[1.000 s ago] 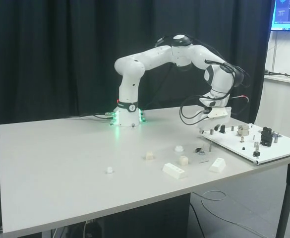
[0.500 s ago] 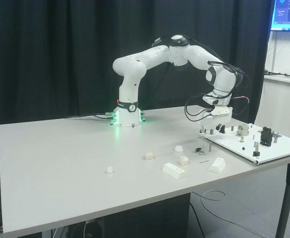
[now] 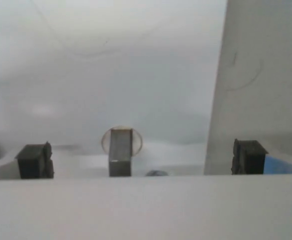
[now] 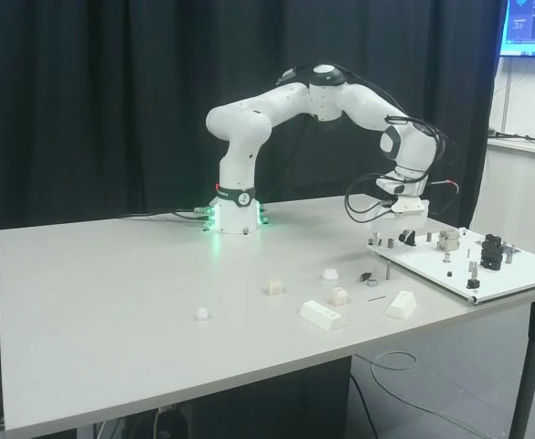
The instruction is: Remove square peg 4.
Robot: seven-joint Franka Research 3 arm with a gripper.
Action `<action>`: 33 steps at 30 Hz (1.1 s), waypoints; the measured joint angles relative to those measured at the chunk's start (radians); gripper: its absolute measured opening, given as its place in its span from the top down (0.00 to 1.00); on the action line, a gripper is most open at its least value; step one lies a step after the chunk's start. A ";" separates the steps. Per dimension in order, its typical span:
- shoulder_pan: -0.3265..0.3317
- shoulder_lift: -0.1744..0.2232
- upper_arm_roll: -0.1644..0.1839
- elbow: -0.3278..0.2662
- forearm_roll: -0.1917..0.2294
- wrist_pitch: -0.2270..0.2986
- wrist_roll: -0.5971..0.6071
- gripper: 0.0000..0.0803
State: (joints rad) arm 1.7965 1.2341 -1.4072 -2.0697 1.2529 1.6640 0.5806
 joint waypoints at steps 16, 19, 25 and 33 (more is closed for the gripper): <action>0.027 -0.002 0.007 -0.017 0.005 0.009 0.015 0.00; 0.028 -0.003 0.007 -0.020 0.009 0.012 0.015 0.00; 0.028 -0.007 0.007 -0.028 0.021 0.018 0.015 0.15; 0.028 -0.010 0.007 -0.038 0.036 0.021 0.013 0.61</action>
State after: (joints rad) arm 1.8243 1.2239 -1.4007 -2.1076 1.2885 1.6851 0.5935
